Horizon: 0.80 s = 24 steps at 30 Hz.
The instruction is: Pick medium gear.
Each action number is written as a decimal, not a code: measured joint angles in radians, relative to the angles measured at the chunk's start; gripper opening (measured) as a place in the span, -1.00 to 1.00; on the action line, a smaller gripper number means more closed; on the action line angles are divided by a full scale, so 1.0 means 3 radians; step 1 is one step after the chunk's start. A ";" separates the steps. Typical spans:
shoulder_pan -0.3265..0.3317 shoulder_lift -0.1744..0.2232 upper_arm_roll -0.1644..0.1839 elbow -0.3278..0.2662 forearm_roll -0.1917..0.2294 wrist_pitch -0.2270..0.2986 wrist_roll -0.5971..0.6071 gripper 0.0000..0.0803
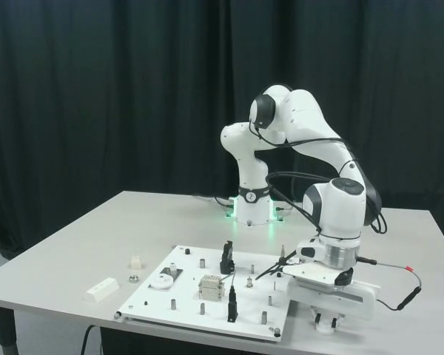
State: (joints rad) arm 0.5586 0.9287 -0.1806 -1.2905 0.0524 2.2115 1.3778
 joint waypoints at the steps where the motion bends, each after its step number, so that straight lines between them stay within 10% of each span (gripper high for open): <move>1: 0.0000 0.0000 0.0000 0.0002 0.0000 -0.0003 0.0000 -0.29; 24: -0.0011 0.0000 -0.0014 0.0212 0.0000 -0.0327 0.0000 -0.29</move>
State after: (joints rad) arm 0.5552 0.9288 -0.1848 -1.2270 0.0525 2.1134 1.3777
